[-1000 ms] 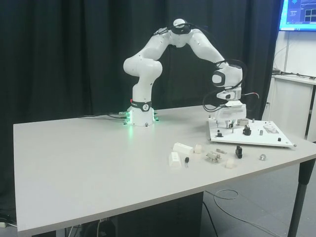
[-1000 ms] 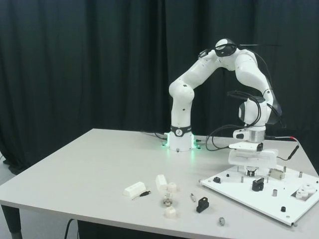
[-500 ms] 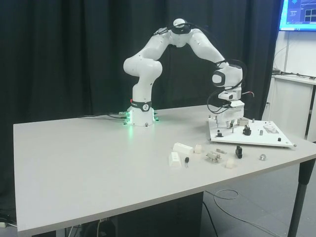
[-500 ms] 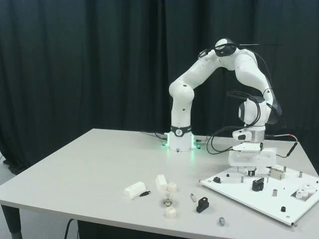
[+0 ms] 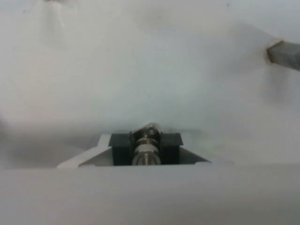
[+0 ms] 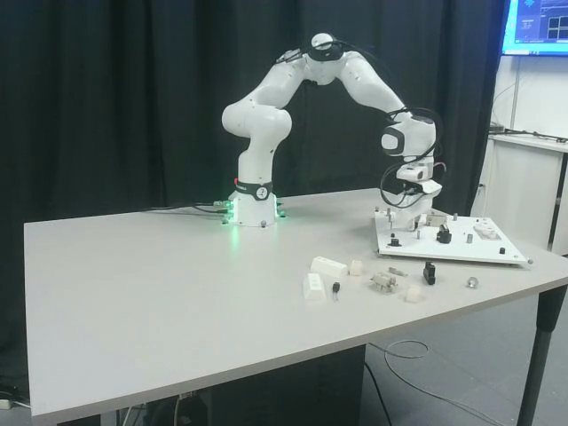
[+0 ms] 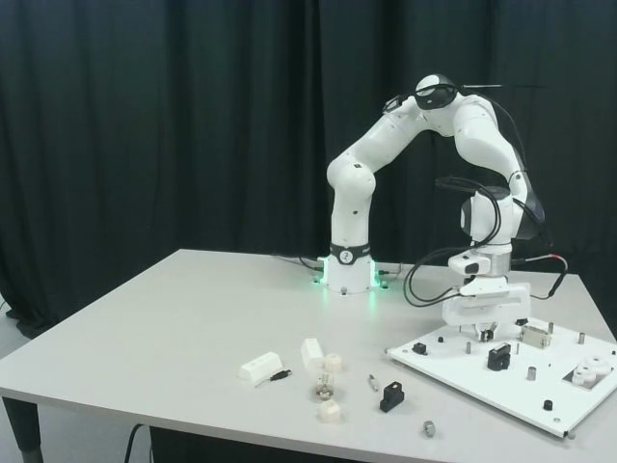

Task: Remove BNC.

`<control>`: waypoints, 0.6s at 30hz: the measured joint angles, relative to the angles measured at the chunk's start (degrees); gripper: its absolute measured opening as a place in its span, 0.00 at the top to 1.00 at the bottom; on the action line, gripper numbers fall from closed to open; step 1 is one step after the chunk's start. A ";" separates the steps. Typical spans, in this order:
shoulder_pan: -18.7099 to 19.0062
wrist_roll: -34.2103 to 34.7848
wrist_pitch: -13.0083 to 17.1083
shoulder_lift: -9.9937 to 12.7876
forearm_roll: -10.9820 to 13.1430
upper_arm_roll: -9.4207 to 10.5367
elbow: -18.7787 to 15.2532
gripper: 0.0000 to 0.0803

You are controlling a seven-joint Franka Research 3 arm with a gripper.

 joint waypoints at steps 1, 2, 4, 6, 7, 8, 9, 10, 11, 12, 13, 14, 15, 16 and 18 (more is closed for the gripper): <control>-0.02 -1.08 -0.04 0.00 0.12 -0.01 0.00 0.84; -0.05 -2.10 -0.09 0.00 0.23 -0.02 0.00 0.84; -0.10 -3.75 -0.21 0.00 0.42 -0.05 0.00 0.84; -0.13 -4.81 -0.31 0.00 0.59 -0.09 0.00 0.84; -0.15 -5.28 -0.35 0.00 0.65 -0.10 0.00 0.84; -0.16 -5.69 -0.37 0.00 0.71 -0.11 0.00 0.84; -0.16 -6.03 -0.39 0.00 0.77 -0.13 0.00 0.84; -0.16 -6.32 -0.41 0.00 0.83 -0.14 0.00 0.84; -0.16 -6.61 -0.44 0.00 0.89 -0.16 0.00 0.84; -0.16 -6.93 -0.46 0.00 0.94 -0.17 0.00 0.84; -0.17 -7.25 -0.48 0.00 1.00 -0.19 0.00 0.84; -0.17 -7.52 -0.51 0.00 1.06 -0.20 0.00 0.84; -0.17 -7.75 -0.54 0.00 1.13 -0.22 0.00 0.84; -0.17 -7.88 -0.57 0.00 1.20 -0.24 0.00 0.84; -0.19 -8.07 -0.64 0.00 1.31 -0.27 0.00 0.84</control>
